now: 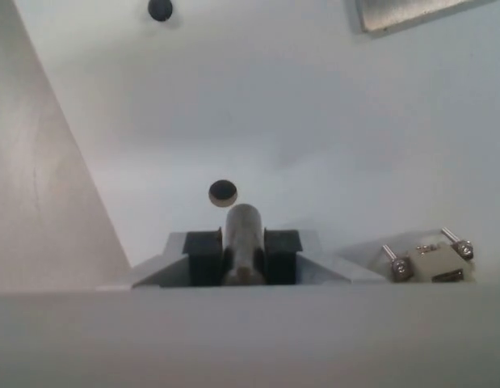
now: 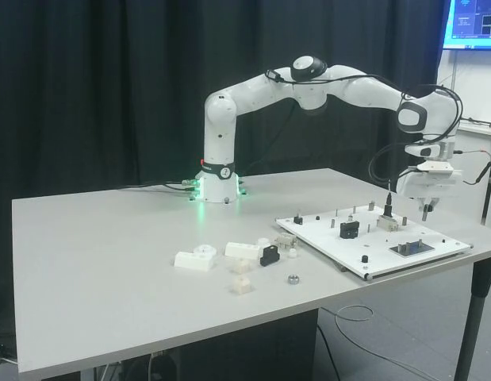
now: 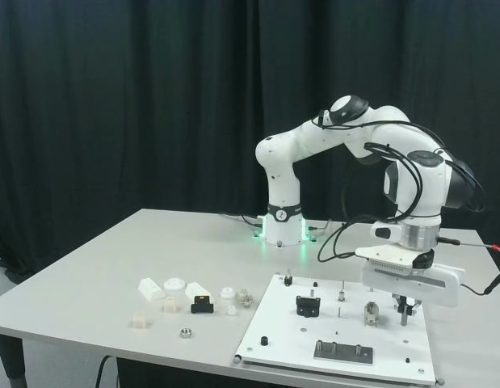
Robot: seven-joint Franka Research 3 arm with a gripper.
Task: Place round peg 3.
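A white robot arm (image 3: 338, 133) reaches out from its base at the back of a grey tabletop (image 2: 102, 238) to hang over a white assembly board (image 3: 275, 339) that lies near the tabletop's front corner. The jaws (image 1: 244, 257) are closed on round peg 3 (image 1: 243, 238), a short grey metal cylinder held upright between two black pads (image 1: 203, 257), so that its free end points straight down at the board. In the wrist view a small dark round hole (image 1: 223, 191) sits in the board just beyond the peg's tip, close but not yet lined up under it; this is probably the socket the peg is meant for, which would explain the vertical hold. A second dark hole (image 1: 160, 9) shows farther off, and a connector fitting with two screws (image 1: 431, 260) lies to one side. In the room views the gripper (image 3: 405, 303) hovers above the board's far edge, the peg clear of the surface. The board also carries small posts and a black block (image 3: 307, 305). Loose white and black parts (image 2: 229, 258) lie well apart on the tabletop, out of the arm's way.
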